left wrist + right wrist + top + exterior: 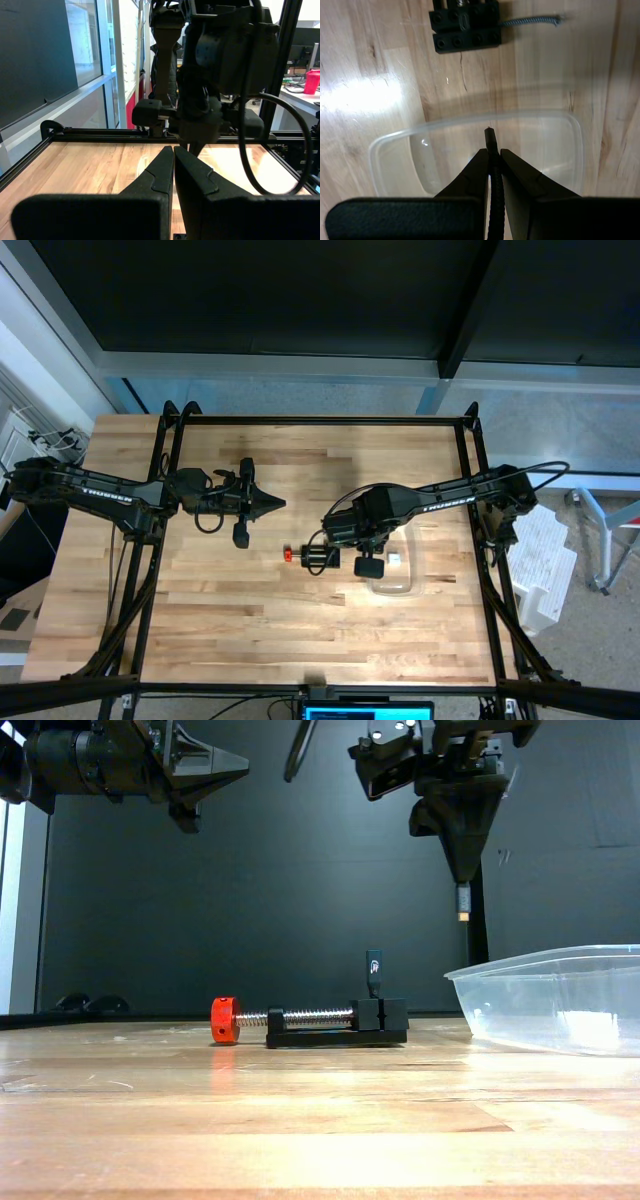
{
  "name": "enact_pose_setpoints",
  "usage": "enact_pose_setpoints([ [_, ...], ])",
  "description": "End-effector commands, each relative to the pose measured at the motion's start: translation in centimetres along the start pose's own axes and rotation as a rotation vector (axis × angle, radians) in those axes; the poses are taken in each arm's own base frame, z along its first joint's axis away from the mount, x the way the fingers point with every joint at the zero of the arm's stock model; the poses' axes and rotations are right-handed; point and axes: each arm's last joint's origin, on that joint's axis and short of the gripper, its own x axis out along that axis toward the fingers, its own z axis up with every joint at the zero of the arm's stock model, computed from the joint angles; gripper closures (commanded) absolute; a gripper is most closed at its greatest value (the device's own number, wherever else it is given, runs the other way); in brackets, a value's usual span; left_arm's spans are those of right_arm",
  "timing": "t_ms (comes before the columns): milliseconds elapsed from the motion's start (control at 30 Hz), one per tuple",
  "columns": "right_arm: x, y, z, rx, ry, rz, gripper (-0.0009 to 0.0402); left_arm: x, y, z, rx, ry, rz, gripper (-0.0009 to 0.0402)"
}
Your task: Pick the USB-C connector and install on taskboard
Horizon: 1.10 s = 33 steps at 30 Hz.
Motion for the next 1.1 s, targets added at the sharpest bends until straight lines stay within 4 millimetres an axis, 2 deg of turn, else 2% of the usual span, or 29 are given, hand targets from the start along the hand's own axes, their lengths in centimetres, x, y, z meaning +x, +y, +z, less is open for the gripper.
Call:
enact_pose_setpoints([
  [33,0.1,0.2,0.9,0.000,0.002,-0.001,0.0394,0.0,0.0,0.0,0.000,0.000,0.000,0.0393],
  [300,-0.1,0.8,3.1,-0.011,-0.020,0.004,0.0394,0.0,0.0,0.0,0.000,0.000,0.000,0.0393],
  [567,0.6,1.3,4.8,-0.015,-0.002,-0.009,0.0394,0.0,0.0,0.0,0.000,0.000,0.000,0.0393],
  [1100,1.1,1.5,6.6,-0.040,-0.031,-0.019,0.0394,0.0,0.0,0.0,0.000,0.000,0.000,0.0393],
])
